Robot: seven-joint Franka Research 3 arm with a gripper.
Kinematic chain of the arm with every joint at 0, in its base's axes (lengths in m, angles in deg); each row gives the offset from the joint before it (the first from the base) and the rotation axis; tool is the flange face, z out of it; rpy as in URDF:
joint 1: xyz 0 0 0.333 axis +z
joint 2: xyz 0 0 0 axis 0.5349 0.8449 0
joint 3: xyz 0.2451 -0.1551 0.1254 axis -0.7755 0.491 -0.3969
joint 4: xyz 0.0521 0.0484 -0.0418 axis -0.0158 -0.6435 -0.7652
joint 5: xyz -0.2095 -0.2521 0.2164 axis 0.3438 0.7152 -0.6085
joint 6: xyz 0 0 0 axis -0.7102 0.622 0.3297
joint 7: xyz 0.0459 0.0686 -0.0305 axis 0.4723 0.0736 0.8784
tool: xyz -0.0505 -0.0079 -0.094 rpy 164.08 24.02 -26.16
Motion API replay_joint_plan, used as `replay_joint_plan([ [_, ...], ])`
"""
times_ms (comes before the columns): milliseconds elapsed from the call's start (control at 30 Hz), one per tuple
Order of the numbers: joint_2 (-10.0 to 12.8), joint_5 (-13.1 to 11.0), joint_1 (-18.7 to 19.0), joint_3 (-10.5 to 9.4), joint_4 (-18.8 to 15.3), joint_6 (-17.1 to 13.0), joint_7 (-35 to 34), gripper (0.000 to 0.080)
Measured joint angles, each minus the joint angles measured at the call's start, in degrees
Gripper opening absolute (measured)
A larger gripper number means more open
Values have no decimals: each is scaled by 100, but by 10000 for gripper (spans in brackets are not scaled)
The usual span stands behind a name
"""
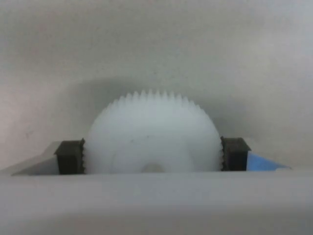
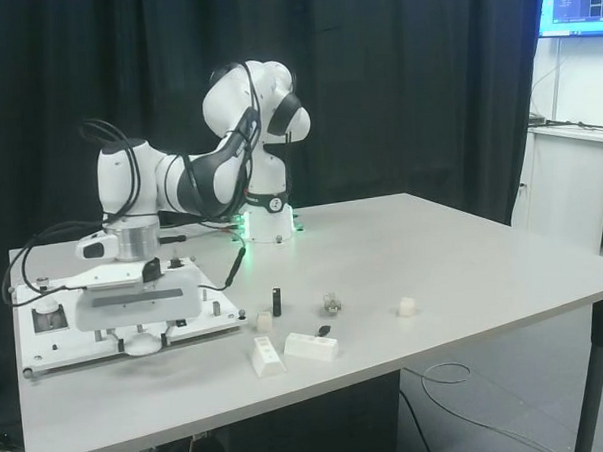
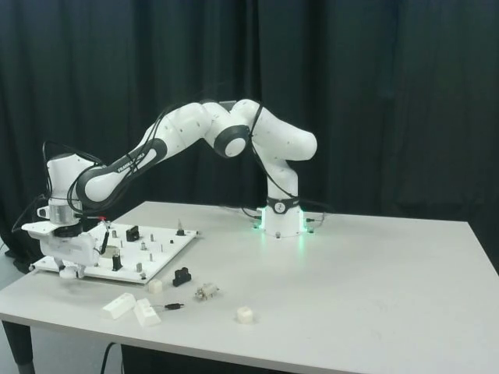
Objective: Place large gear.
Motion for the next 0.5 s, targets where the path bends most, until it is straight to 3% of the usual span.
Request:
replay_joint_plan([
  [467, 100, 31, 88, 0, 1, -84, -43, 628],
  [500, 100, 33, 91, 0, 3, -90, -53, 755],
])
